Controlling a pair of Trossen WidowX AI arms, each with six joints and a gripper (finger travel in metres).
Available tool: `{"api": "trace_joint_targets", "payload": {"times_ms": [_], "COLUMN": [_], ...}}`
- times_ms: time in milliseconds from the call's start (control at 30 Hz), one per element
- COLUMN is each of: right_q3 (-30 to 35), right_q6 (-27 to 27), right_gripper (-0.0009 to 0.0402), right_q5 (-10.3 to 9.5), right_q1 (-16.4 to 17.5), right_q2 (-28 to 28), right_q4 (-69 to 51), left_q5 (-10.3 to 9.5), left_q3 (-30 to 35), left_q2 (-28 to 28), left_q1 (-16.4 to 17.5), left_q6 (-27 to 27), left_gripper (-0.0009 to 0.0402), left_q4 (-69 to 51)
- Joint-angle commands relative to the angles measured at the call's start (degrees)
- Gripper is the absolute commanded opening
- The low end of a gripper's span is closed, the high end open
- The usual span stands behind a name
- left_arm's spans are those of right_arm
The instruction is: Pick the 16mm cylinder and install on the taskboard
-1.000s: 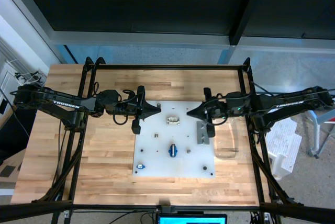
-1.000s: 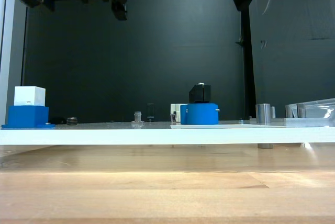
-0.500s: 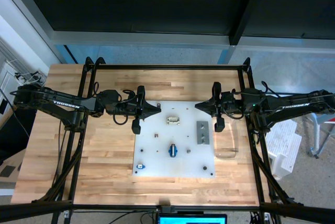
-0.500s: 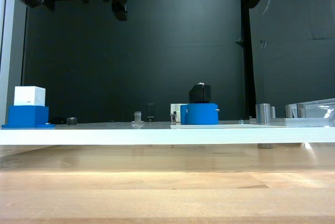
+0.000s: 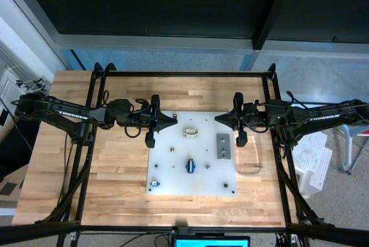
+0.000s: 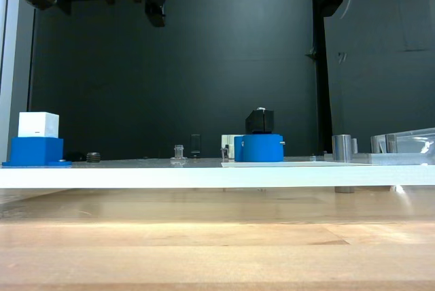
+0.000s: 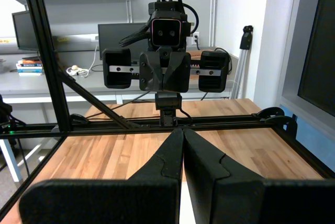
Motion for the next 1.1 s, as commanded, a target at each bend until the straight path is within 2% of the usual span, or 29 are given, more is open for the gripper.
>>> {"api": "trace_joint_targets", "payload": {"times_ms": [33,167,400,567,700,967,1100], "right_q3": [-0.1,-0.2,-0.7,-0.8,-1.4,-3.0,-3.1], "right_q6": [0.0,0.5,1.0,0.5,1.1,2.0,1.7], "right_gripper": [0.0,0.0,0.0,0.0,0.0,0.0,0.0], "right_q5": [-0.11,-1.29,-1.05,-1.7,-4.13,-3.78,-2.56], "right_q1": [0.0,-0.4,-1.6,-1.9,-2.9,-3.3,-3.3], "right_q2": [0.1,0.1,0.1,0.1,0.1,0.1,0.1], "right_q4": [0.0,-0.3,0.8,2.3,2.4,3.5,3.7], "left_q5": [0.02,0.02,0.02,0.02,0.02,0.02,0.02], "left_q3": [0.0,0.0,0.0,0.0,0.0,0.0,0.0], "left_q2": [0.0,0.0,0.0,0.0,0.0,0.0,0.0], "left_q1": [0.0,0.0,0.0,0.0,0.0,0.0,0.0], "left_q6": [0.0,0.0,0.0,0.0,0.0,0.0,0.0], "left_gripper": [0.0,0.0,0.0,0.0,0.0,0.0,0.0], "left_q4": [0.0,0.0,0.0,0.0,0.0,0.0,0.0]}}
